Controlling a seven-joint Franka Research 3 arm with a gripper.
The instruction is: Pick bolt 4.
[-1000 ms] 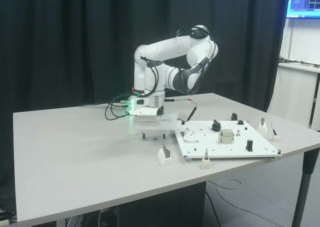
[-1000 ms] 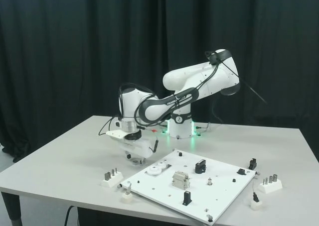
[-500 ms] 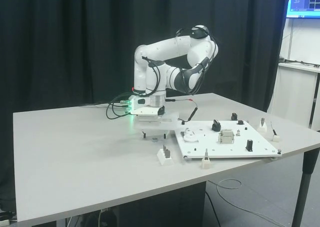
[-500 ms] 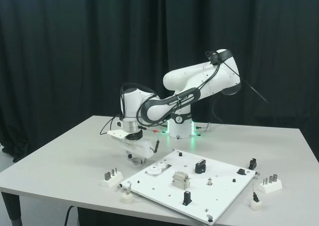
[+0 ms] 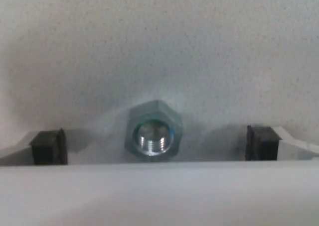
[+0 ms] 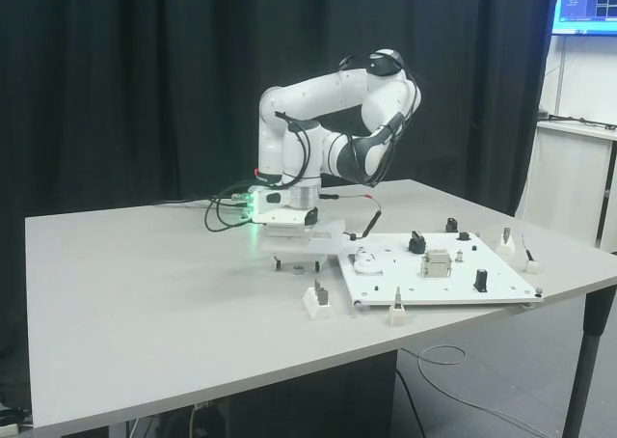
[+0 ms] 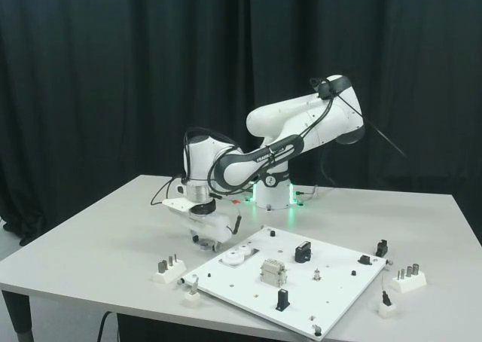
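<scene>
A grey hex nut with a threaded hole lies flat on the grey table, and no bolt shows in the wrist view. My gripper hangs low over it, open, with one black fingertip on each side and wide gaps to the nut. In the first room view the gripper sits just left of the white board. In the second room view the gripper is close above the table, and the nut is too small to make out there.
The white board carries several small black and grey parts. A small white holder with upright bolts stands near the table's front, another holder beside the board's corner. More holders stand at the board's other side.
The hand has lifted a little and shifted slightly toward the board. The fingers stay open and the nut has not moved.
</scene>
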